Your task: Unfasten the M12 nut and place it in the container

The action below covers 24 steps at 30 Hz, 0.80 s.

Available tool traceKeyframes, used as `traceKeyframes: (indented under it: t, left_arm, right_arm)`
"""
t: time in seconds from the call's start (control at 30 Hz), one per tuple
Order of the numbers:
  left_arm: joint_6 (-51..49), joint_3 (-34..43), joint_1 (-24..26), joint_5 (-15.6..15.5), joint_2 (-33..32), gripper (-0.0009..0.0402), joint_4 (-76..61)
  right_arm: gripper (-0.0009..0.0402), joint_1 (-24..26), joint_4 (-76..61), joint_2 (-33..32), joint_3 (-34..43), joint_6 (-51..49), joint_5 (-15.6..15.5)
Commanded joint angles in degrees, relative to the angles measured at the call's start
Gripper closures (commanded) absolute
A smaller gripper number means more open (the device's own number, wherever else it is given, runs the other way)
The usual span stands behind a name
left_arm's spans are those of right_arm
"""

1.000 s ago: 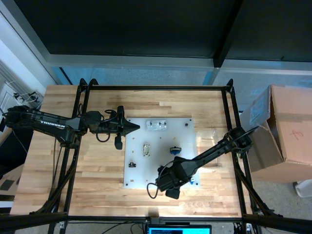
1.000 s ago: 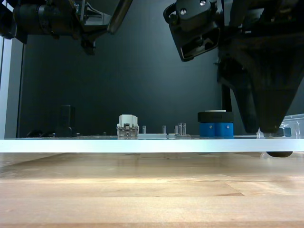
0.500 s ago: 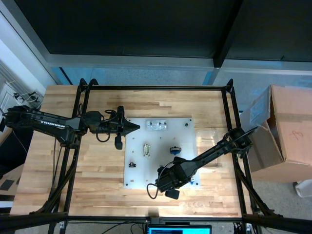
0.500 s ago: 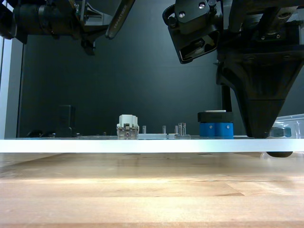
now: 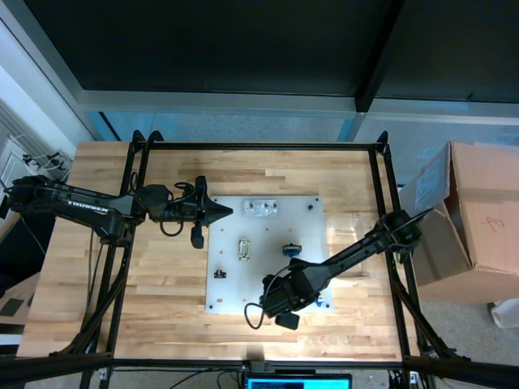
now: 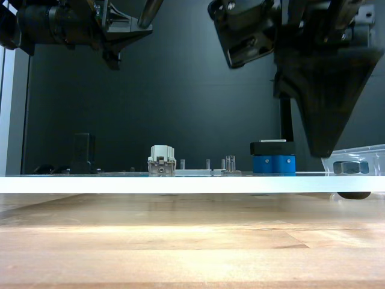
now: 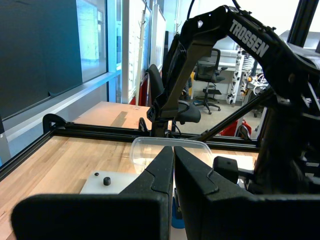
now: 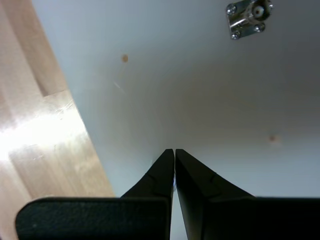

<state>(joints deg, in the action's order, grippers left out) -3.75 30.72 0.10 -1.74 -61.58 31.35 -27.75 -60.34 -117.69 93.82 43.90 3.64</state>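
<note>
Low view showed the right gripper (image 6: 322, 153) at the right of the frame, its jaws closed on nothing and meeting in one tip that hung above the white board (image 6: 180, 183), clear of it. Just right of that tip and lower, the silver nut (image 6: 351, 167) sat low on its stud, free of both arms, with the clear tray (image 6: 374, 158) behind it. A blue block (image 6: 274, 164) stood left of the tip. In the high view the left gripper (image 5: 229, 211) hung over the board's far left edge, left of centre in the frame, well apart from the nut; the left wrist view showed its jaws closed and empty. The right wrist view looked onto bare board, a strip of tabletop (image 8: 30, 100) and a small silver connector (image 8: 248, 17)
</note>
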Motion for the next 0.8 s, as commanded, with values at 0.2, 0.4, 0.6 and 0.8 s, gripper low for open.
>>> traceKeyframes:
  t: [0.2,0.4,0.6,0.8]
  left_arm:
    - [0.00,0.00,0.00,0.00,-0.02,0.0393,0.02]
    - [0.00,0.00,0.00,0.00,-0.02,0.0393,0.02]
    - [0.00,0.00,-0.02,0.02,-0.02,0.0393,0.02]
    - [0.00,0.00,-0.02,0.00,-0.02,0.0393,0.04]
  right_arm:
    - [0.0394,-0.09,-5.51,5.33,0.04,0.61,-0.11]
    - [0.0393,-0.57,-6.75,9.18,0.04,0.63,-0.20]
    - [0.0393,-1.05,-7.37,10.34,0.04,0.66,-0.17]
    - [0.0393,-1.33,-7.41,10.34,0.04,0.66,-0.17]
